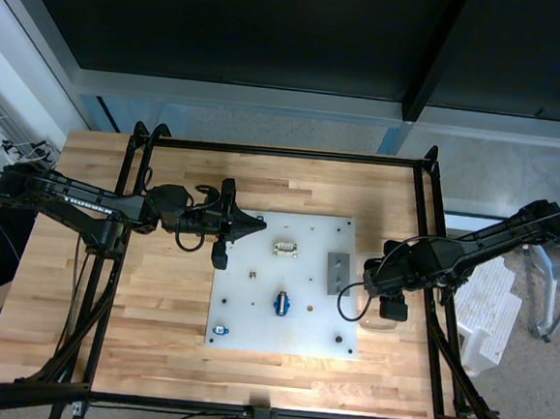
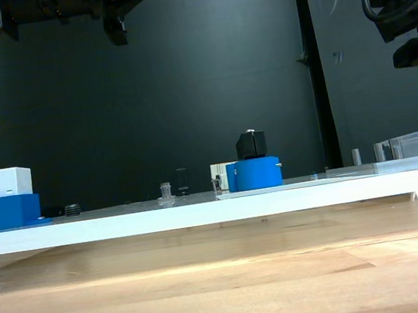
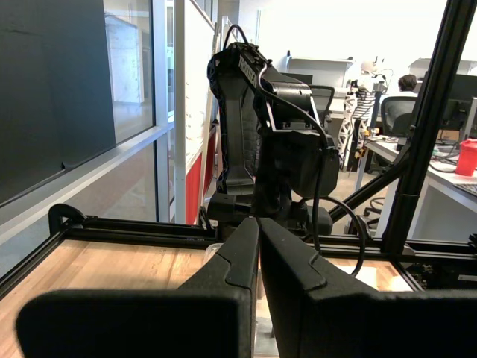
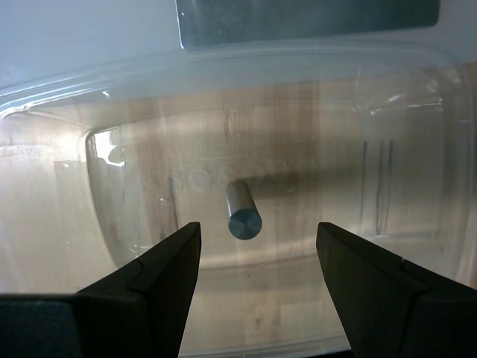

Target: Pick the 16mm cylinder and install on the taskboard

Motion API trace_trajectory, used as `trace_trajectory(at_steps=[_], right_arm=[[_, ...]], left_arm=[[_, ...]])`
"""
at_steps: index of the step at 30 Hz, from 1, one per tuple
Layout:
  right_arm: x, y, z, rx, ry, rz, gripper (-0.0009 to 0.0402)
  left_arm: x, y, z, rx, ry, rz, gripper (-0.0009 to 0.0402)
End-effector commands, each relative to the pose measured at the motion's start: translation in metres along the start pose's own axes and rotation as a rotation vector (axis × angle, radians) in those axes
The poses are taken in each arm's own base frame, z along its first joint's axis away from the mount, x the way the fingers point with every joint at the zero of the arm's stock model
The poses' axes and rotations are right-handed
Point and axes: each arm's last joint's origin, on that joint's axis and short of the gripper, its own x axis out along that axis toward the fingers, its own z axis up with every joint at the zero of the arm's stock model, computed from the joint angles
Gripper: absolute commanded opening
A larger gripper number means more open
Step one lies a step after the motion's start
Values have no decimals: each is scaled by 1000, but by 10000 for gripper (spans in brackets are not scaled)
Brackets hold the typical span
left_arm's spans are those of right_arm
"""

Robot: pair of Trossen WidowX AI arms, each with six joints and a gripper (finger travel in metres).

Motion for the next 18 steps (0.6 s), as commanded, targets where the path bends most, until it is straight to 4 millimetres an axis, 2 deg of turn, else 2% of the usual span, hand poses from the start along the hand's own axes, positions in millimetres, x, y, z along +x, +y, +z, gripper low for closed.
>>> trace_trajectory(at_steps=[1, 18], right_arm=[[4, 0, -2, -2, 5, -2, 215], [28, 2, -8, -13, -17, 13, 215]], left_arm=[[0, 0, 0, 0, 0, 0, 1], [0, 0, 0, 0, 0, 0, 1]])
